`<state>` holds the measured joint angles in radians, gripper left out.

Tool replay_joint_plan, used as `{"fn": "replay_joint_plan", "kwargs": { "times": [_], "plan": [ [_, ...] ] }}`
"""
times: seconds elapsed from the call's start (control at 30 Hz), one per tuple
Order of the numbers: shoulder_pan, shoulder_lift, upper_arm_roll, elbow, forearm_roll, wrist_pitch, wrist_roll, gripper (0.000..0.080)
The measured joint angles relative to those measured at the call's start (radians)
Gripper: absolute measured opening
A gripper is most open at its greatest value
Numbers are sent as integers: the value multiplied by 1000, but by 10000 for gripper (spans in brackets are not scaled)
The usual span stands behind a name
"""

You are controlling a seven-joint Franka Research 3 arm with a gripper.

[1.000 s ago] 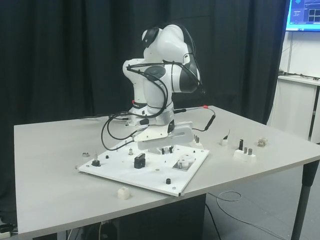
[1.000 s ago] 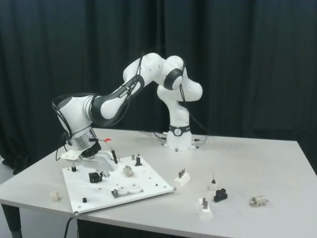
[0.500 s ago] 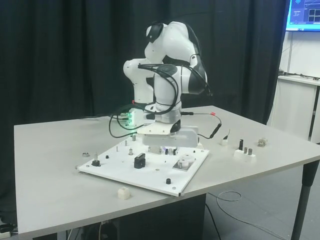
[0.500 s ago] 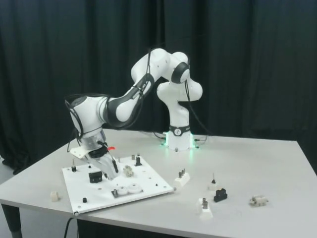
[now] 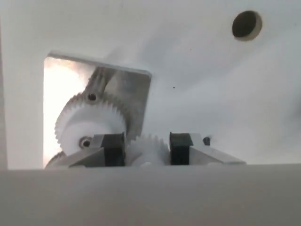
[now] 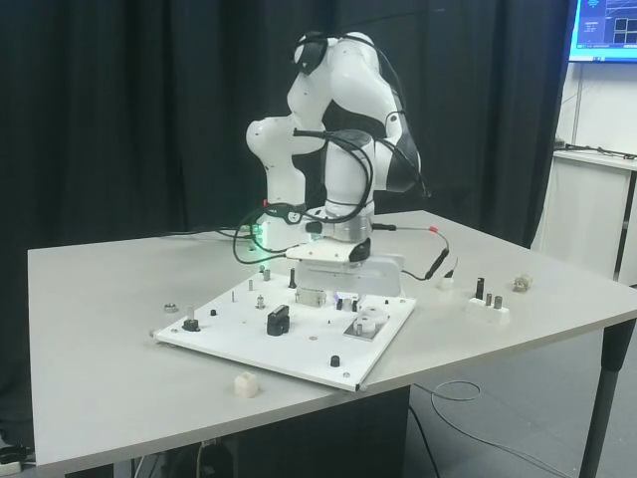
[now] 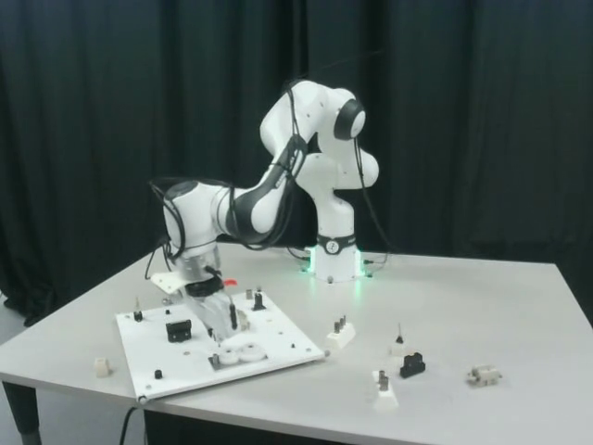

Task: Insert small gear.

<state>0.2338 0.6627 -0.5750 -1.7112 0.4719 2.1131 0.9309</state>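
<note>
The small white gear [image 5: 147, 146] sits between the two black pads [image 5: 114, 149] of my gripper [image 5: 147, 150], which is shut on it. It hangs over the white board [image 5: 211, 84], just off the edge of the grey metal gear plate [image 5: 127, 89]. A larger white gear [image 5: 91, 123] is mounted on that plate, touching or nearly touching the small one. In the room views my gripper [image 6: 341, 301] [image 7: 225, 336] points straight down, low over the board beside the mounted gears [image 6: 370, 321] [image 7: 241, 353].
The board [image 6: 299, 349] also carries a black block [image 6: 277, 321], a black knob [image 6: 189, 325] and thin pins. A round hole [image 5: 247, 24] lies beyond the plate. A white cube [image 6: 245, 383] and a peg holder [image 6: 488, 302] stand on the grey table [image 6: 100, 329].
The arm has swung across the board toward the gear plate and straightened from a tilted pose to vertical. The gripper now stands low beside the mounted gears.
</note>
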Motion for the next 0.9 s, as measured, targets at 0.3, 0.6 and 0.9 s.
{"fn": "replay_joint_plan", "kwargs": {
  "times": [0.3, 0.6, 0.9],
  "plan": [
    [20, -79, 26, -138, -10, 169, 19, 199],
    [42, -113, 37, -209, -10, 294, 66, 199],
    [52, -113, 37, -218, -10, 359, 88, 199]
  ]
}}
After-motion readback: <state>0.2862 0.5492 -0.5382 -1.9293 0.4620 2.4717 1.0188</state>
